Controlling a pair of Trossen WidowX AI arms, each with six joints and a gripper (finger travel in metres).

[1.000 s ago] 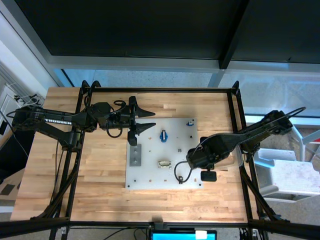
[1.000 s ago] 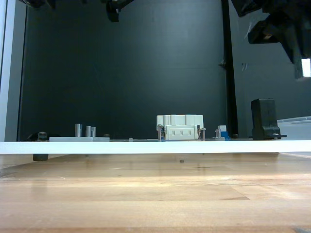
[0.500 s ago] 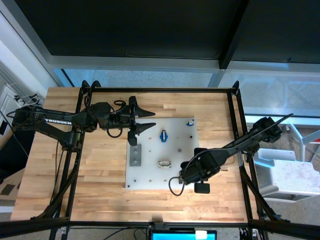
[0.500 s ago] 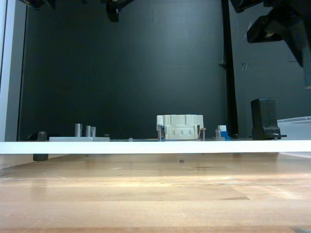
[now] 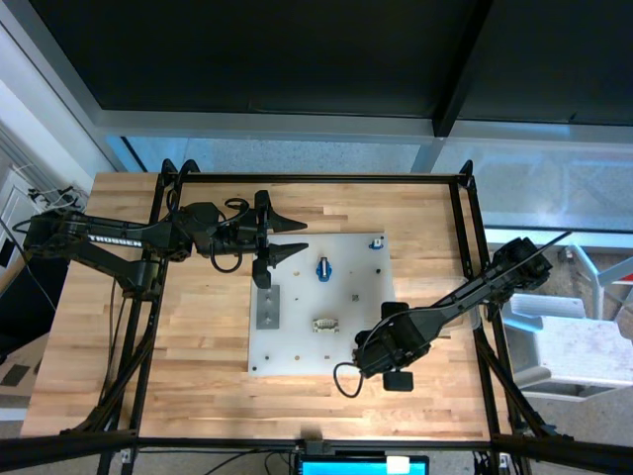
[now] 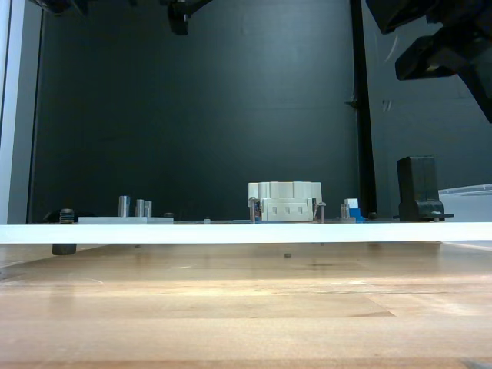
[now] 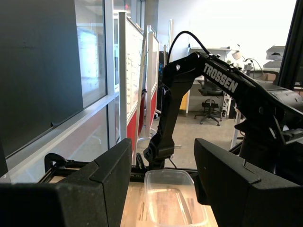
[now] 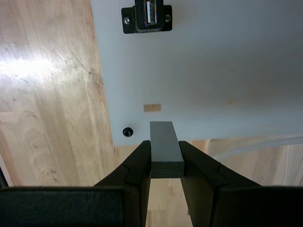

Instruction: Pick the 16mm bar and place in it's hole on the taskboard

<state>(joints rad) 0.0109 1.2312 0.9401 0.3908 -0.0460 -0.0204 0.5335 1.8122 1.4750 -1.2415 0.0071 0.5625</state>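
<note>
16mm bar (image 8: 163, 136) in right pincer (image 8: 165, 153) over taskboard (image 5: 297, 341); left pincer (image 5: 302, 237) agape aloft

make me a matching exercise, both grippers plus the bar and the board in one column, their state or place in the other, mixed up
1. left gripper
2. right gripper
3. 16mm bar
4. taskboard

a. white, lying flat
b. open, above the board's far left corner
c. grey, clamped between two fingers, clear of its hole
d. shut, above the board's near right corner

Pairs: 1-b, 2-d, 3-c, 4-a
</note>
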